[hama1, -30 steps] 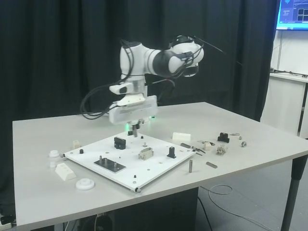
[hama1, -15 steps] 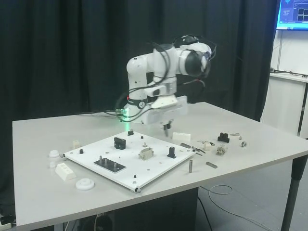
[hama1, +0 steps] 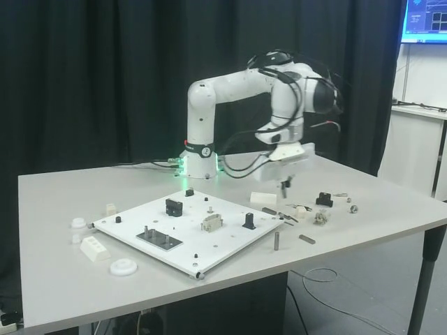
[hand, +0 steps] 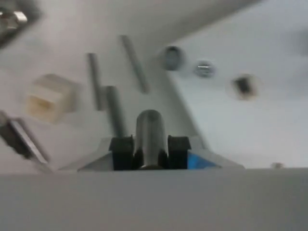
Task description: Place round peg 4.
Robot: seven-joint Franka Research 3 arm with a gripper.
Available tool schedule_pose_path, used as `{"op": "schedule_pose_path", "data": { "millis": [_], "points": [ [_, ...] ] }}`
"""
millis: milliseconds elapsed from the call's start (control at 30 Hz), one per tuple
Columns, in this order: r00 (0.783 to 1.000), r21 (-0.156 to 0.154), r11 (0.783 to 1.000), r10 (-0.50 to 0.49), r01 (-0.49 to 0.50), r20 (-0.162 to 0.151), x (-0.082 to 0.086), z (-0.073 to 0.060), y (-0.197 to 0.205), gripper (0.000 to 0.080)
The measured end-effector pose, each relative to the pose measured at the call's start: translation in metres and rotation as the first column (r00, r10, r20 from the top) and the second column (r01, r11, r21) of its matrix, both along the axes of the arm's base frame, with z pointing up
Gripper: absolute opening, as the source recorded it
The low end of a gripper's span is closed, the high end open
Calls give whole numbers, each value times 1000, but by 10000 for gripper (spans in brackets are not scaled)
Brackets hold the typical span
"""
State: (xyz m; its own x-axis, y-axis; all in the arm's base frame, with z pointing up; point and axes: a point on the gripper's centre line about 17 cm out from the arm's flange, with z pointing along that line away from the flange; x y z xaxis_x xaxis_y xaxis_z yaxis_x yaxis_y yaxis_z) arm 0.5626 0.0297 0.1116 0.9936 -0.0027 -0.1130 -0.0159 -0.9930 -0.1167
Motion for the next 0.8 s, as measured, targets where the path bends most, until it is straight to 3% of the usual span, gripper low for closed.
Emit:
{"op": "schedule_pose_path", "data": {
  "millis": [467, 800],
  "points": [
    [999, -35, 999, -24, 26, 46, 14, -16, 120, 150],
    [997, -78, 997, -12, 18, 79, 23, -29, 172, 150]
  ]
}}
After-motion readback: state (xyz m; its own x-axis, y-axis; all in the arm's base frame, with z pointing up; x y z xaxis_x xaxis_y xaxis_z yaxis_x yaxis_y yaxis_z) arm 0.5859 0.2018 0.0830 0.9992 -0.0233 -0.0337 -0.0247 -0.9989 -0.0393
